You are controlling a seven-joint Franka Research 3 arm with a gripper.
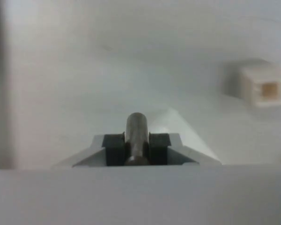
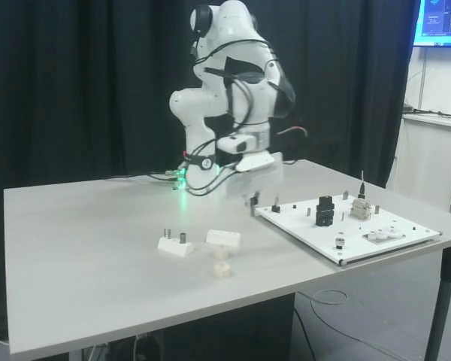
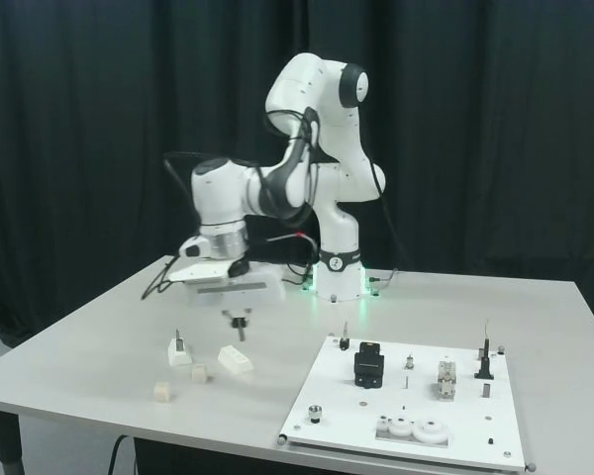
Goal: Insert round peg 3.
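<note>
A short grey round peg (image 1: 136, 136) stands upright between the black pads (image 1: 113, 149) of my gripper (image 1: 136, 149), which is shut on it. In the room views the gripper (image 2: 252, 200) (image 3: 240, 321) hangs a little above the grey table, between the loose white blocks and the white assembly board (image 2: 346, 239) (image 3: 406, 408). The peg's tip (image 3: 242, 334) pokes out below the fingers. The wrist view shows a flat white block (image 1: 187, 138) lying just beyond the peg.
On the table lie a white holder block with pegs (image 2: 176, 244) (image 3: 180, 351), a plain white block (image 2: 223, 238) (image 3: 236, 359) and small cubes (image 2: 222, 269) (image 3: 162, 392) (image 1: 264, 89). The board carries a black fixture (image 3: 368, 364), gears (image 3: 416, 428) and small posts.
</note>
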